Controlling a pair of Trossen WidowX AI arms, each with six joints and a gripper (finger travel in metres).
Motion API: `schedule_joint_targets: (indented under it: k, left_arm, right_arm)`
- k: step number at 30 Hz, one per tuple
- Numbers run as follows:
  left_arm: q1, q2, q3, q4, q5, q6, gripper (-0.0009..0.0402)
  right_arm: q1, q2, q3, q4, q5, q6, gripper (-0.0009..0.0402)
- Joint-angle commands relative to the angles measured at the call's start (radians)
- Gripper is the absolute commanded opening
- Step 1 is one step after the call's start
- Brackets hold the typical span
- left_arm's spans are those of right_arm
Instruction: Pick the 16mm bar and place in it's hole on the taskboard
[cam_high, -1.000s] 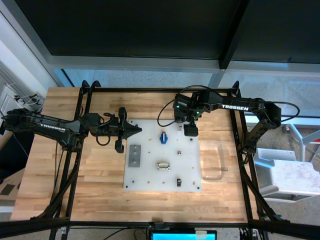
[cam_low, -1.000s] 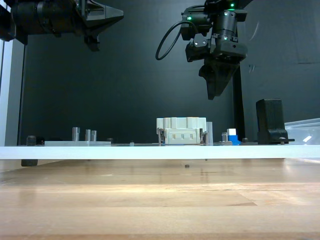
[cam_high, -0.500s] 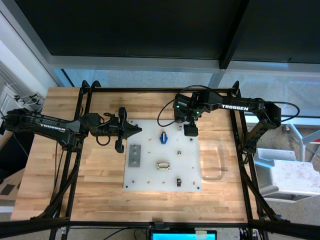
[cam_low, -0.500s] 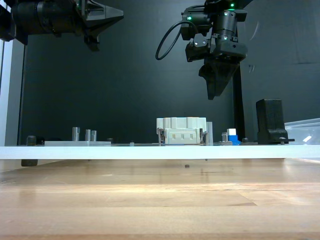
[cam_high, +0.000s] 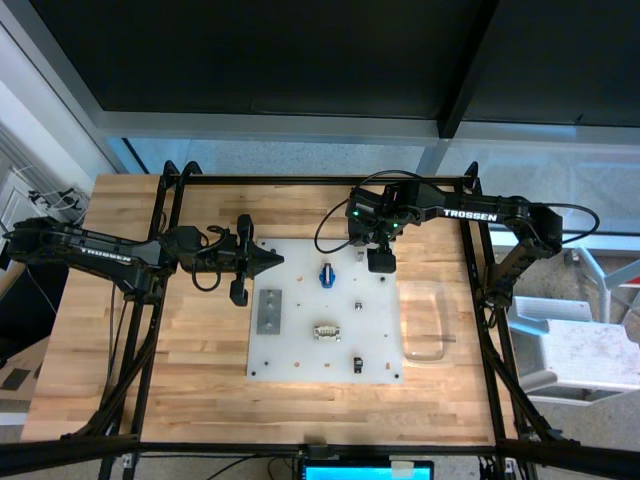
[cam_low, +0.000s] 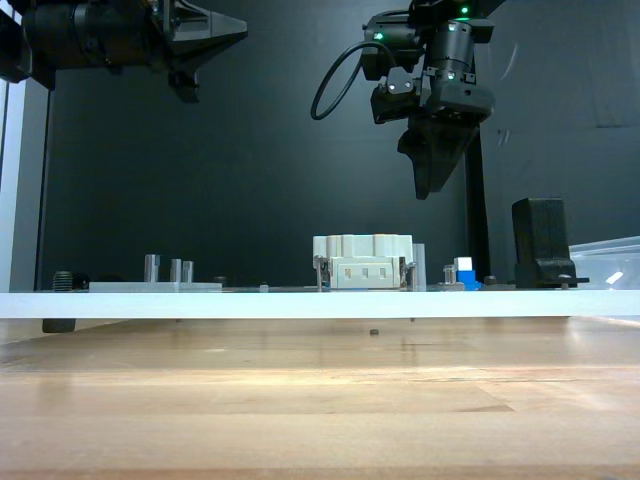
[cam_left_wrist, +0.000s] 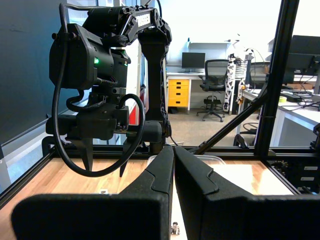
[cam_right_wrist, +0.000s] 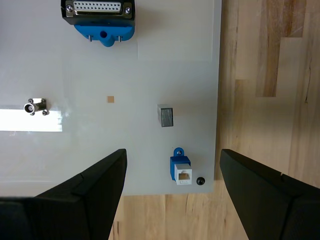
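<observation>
Item: 16mm bar (cam_right_wrist: 165, 115), grey, standing upright and free on the white taskboard (cam_high: 300, 350), close to the board's far edge and clear of any hole. A blue jack (cam_right_wrist: 180, 170) sits just beside it toward the far right corner, and a blue D-sub connector (cam_right_wrist: 98, 22) is well apart. Right gripper (cam_right_wrist: 172, 151): fingers spread wide, empty, pointing down over the bar, with open air between its tips and the bar in the low view. Left gripper (cam_left_wrist: 173, 150): fingers pressed together, empty, held level and high over the board's far left edge, pointing toward the right arm. Grey hole block (cam_high: 269, 310): near the board's left edge, three short pegs (cam_low: 175, 270) upright on it, well apart from the bar. White connector (cam_high: 326, 331): mid-board. Black holder (cam_high: 358, 362): by the near edge. Clear tray (cam_high: 425, 320): on the wood just past the board's right edge.
</observation>
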Motion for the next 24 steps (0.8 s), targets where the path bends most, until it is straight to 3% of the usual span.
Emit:
schedule_joint_targets:
  k: [1,19,24]
  left_arm:
    - [0.0,0.0,0.0,0.0,0.0,0.0,0.0]
    - [0.0,0.0,0.0,0.0,0.0,0.0,0.0]
    - [0.0,0.0,0.0,0.0,0.0,0.0,0.0]
  right_arm:
    - [0.0,0.026,0.0,0.008,0.0,0.0,0.0261]
    - [-0.003,0.202,0.0,0.093,0.001,-0.058,0.026]
    - [-0.005,0.212,-0.002,0.114,0.001,-0.064,0.0241]
